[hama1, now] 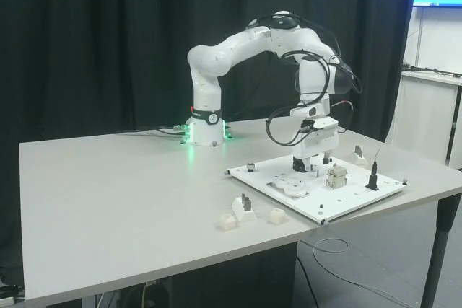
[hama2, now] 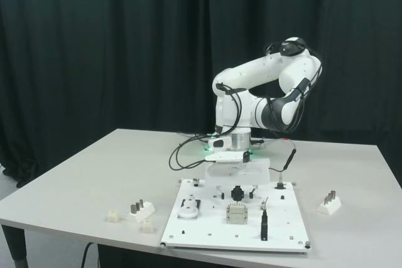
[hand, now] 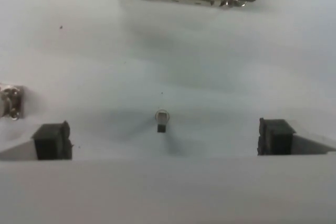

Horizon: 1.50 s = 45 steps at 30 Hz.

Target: Pick square peg 2.

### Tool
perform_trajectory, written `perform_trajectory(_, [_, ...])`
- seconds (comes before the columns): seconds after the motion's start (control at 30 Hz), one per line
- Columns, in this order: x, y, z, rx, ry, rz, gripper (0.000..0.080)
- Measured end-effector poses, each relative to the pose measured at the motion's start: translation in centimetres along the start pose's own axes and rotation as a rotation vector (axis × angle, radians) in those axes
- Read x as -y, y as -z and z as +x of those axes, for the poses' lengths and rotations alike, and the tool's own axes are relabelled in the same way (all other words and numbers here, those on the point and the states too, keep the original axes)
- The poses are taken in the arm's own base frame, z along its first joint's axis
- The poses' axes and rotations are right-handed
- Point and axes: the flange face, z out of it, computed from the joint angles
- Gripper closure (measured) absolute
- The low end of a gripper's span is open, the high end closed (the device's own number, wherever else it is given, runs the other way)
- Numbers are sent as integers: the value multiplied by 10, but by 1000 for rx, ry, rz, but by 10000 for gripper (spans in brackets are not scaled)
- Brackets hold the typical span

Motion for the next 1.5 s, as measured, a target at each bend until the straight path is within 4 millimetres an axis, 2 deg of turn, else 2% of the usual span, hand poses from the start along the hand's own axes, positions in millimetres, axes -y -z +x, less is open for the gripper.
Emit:
perform_trajectory(0.47, [2,3,4,-11,2,4,3])
perform_trajectory(1.5, [12,40,21,-61,13,22,3])
